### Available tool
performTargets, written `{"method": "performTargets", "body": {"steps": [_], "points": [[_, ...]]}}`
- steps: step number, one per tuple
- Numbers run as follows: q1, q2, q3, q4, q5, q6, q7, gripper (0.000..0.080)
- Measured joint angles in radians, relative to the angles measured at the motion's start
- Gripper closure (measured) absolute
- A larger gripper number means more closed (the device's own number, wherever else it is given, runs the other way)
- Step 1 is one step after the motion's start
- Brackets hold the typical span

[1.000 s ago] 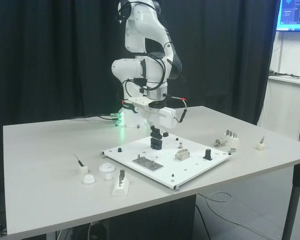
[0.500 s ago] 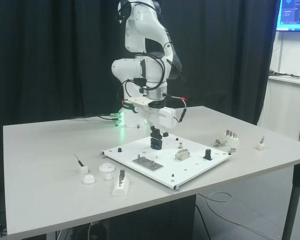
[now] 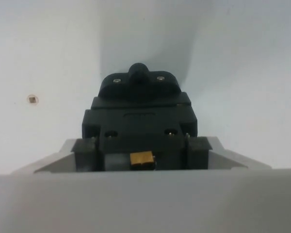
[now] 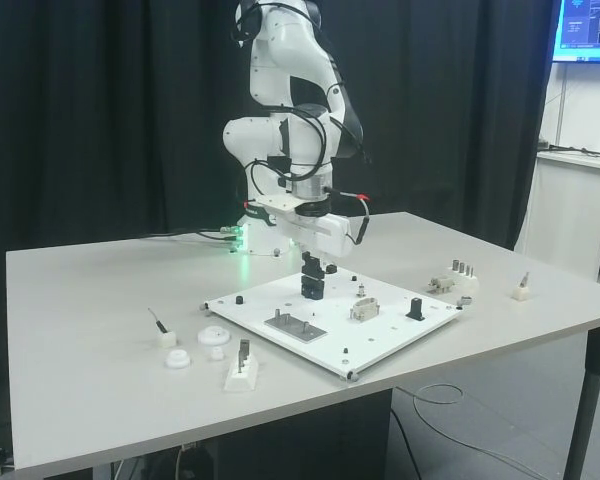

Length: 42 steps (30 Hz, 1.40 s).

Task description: Insert D-SUB.

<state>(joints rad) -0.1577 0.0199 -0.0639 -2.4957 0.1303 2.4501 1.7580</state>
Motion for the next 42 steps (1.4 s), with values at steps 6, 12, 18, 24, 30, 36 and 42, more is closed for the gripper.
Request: {"method": "performTargets", "body": {"steps": [6, 12, 18, 24, 30, 36, 42], "points": [[0.0, 0.0, 0.0, 0.0, 0.0, 0.0, -0.013, 0.0423], [0.0, 0.0, -0.001, -0.001, 0.0, 0.0, -0.023, 0.0423], [0.0, -0.002, -0.003, -0.003, 0.0, -0.002, -0.023, 0.0423], [0.0, -0.007, -0.009, -0.008, 0.0, -0.01, -0.023, 0.0423], [0.0, -0.012, -0.014, -0.013, 0.0, -0.016, -0.023, 0.0423], [0.0, -0.013, -0.015, -0.014, 0.0, -0.014, -0.023, 0.0423], [0.0, -0.013, -0.015, -0.016, 0.007, -0.001, -0.023, 0.0423]]}}
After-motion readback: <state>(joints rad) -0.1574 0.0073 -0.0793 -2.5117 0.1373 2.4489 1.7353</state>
